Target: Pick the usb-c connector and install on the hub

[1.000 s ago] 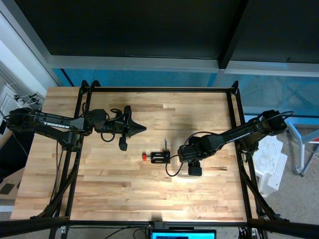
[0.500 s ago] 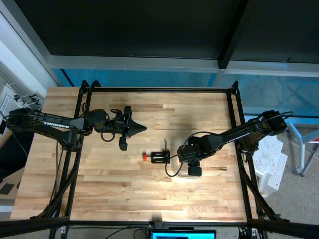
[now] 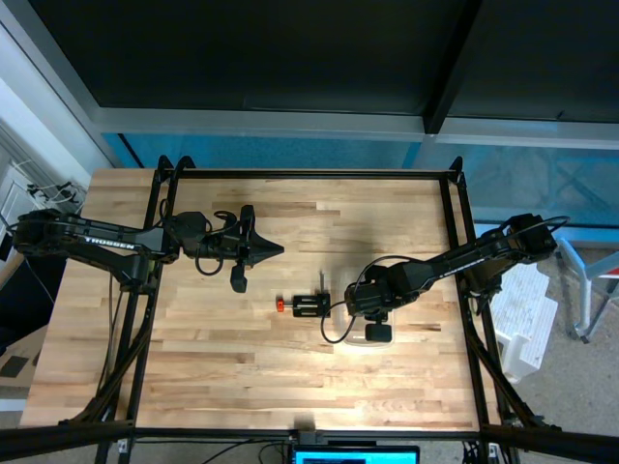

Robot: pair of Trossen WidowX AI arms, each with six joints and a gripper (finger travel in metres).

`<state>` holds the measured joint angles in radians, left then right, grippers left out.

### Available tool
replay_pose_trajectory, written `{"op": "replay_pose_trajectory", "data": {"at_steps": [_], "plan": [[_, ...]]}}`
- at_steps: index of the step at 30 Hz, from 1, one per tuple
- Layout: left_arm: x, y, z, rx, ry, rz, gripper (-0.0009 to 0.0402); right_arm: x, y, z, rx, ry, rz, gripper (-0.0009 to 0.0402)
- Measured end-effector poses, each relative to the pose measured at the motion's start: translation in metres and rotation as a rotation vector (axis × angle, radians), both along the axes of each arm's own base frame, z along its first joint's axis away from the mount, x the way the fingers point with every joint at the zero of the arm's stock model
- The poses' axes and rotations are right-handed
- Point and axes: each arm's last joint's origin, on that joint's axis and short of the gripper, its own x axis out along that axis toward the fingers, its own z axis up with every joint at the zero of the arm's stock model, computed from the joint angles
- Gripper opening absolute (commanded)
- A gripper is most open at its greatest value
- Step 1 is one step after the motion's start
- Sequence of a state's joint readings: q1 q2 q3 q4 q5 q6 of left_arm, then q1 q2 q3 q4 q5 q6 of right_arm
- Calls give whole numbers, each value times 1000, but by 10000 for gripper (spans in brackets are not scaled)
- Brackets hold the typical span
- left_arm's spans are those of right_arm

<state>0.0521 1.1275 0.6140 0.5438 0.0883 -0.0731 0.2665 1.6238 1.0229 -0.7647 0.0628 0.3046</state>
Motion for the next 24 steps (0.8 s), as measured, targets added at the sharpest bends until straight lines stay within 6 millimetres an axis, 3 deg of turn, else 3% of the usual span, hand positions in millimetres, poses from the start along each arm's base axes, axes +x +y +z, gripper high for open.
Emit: {"op": "replay_pose_trajectory", "data": {"at_steps": [9, 24], "plan": [[0, 0, 0, 0, 0, 0, 0, 0, -1, 0, -21, -6, -5, 0], [0, 0, 0, 0, -1, 0, 0, -1, -1, 3, -19, -15, -6, 0]]}}
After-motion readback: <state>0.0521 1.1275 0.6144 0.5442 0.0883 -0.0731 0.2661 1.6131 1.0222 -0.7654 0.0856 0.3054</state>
